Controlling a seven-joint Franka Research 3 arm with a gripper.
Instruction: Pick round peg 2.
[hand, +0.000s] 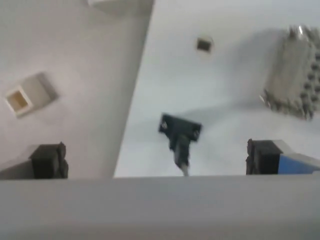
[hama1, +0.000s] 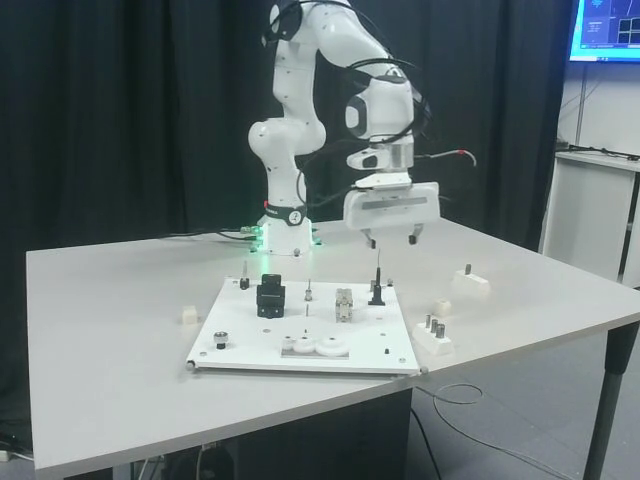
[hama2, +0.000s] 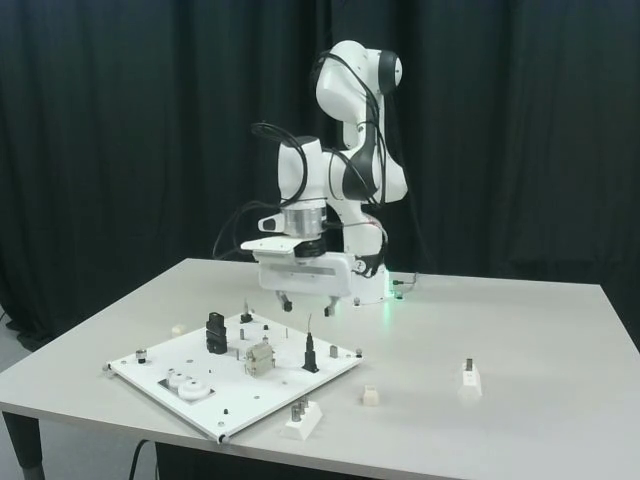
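I see the grey table (hama1: 110, 300) carrying the arm's base (hama1: 285, 240) at twelve o'clock and the white board (hama1: 310, 335) at centre in the first room view. A small white cube (hama1: 187, 314) sits at nine o'clock of the board. At three o'clock lie three white blocks (hama1: 435, 340), two near the board's edge, one farther out.

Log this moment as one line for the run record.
phase: approach | gripper: open, empty, raised above white board | below: black upright part | peg: not grasped | contact: none
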